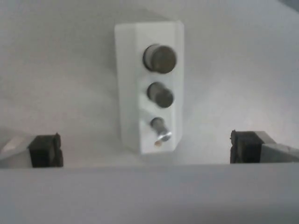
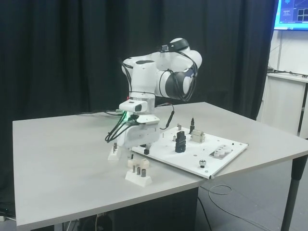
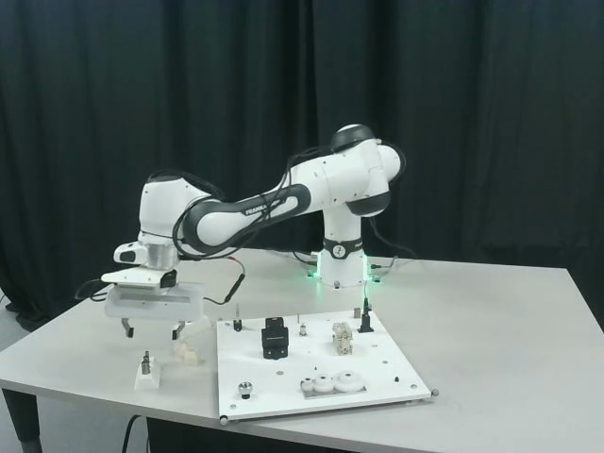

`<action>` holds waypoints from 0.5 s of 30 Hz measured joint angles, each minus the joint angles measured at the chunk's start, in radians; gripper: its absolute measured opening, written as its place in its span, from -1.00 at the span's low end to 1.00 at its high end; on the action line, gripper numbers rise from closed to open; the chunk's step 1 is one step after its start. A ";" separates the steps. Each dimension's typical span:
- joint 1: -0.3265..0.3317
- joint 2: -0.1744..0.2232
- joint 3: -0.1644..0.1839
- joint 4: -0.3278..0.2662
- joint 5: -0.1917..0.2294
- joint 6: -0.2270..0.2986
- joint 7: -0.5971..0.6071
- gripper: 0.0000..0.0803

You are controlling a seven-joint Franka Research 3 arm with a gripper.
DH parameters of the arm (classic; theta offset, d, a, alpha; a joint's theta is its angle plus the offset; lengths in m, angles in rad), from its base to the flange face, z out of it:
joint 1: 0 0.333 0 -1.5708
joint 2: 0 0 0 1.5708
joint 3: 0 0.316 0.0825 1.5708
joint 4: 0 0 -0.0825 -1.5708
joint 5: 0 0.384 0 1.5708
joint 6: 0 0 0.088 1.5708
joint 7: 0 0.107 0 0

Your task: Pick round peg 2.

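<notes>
A white peg block [image 1: 129, 84] stands on the grey table and holds three round pegs in a row. The thickest peg [image 1: 160, 58] is at one end, the medium peg [image 1: 161, 94] in the middle, and the thinnest peg [image 1: 160, 129] at the other end. My gripper [image 1: 145, 148] hangs open above the block, with one black pad [image 1: 46, 150] on each side and nothing between them. In the room views the gripper [image 2: 138, 154] [image 3: 150, 330] hovers a short way above the block [image 2: 138, 177] [image 3: 146, 376].
A second small white holder [image 2: 114, 153] [image 3: 189, 355] sits close behind the peg block. The white assembly board [image 2: 219, 166] [image 3: 377, 377], with black and white parts on it, lies beside them. The table's front edge [image 2: 120, 202] is close to the block.
</notes>
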 joint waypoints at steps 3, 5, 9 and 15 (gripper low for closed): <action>-0.033 0.001 0.011 0.046 -0.024 -0.011 0.010 0.99; -0.054 0.002 0.018 0.073 -0.040 -0.020 0.019 0.99; -0.094 0.003 0.033 0.124 -0.073 -0.043 0.043 0.99; -0.145 0.004 0.061 0.184 -0.114 -0.079 0.067 0.99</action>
